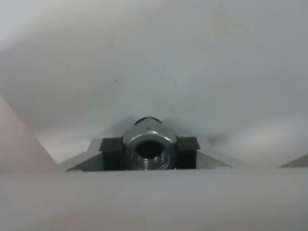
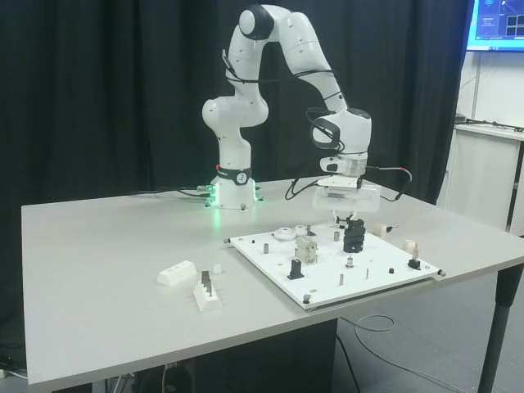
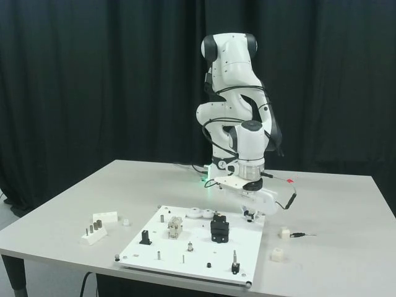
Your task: Insert bolt 4.
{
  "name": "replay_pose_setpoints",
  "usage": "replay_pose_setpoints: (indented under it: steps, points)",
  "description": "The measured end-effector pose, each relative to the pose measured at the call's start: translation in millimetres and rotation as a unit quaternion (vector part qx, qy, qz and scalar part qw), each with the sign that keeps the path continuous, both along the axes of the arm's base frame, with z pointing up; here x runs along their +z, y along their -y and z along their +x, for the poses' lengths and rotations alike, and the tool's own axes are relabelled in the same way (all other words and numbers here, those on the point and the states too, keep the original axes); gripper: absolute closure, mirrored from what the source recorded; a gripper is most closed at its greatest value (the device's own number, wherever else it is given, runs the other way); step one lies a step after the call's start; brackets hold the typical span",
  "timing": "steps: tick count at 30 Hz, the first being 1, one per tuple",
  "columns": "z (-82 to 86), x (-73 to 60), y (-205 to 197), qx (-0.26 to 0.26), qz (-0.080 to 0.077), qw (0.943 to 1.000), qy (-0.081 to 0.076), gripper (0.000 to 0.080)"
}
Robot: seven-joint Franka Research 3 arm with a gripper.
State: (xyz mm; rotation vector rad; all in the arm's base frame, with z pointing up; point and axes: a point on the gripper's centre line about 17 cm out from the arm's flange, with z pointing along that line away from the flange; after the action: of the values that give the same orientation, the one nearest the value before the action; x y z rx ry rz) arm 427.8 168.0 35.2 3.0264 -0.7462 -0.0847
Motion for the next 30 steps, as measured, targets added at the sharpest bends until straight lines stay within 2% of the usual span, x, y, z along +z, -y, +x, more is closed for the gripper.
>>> replay_pose_setpoints:
  steps: [9, 19, 30]
  points:
    - [0.1, 0.0, -0.5, -0.053, -0.002, 0.9986, 0.001, 0.0578]
    - [0.5, 0.0, -1.1, -0.117, -0.005, 0.9931, 0.002, 0.0578]
    - [0.8, -0.1, -1.1, -0.145, -0.007, 0.9895, 0.003, 0.0578]
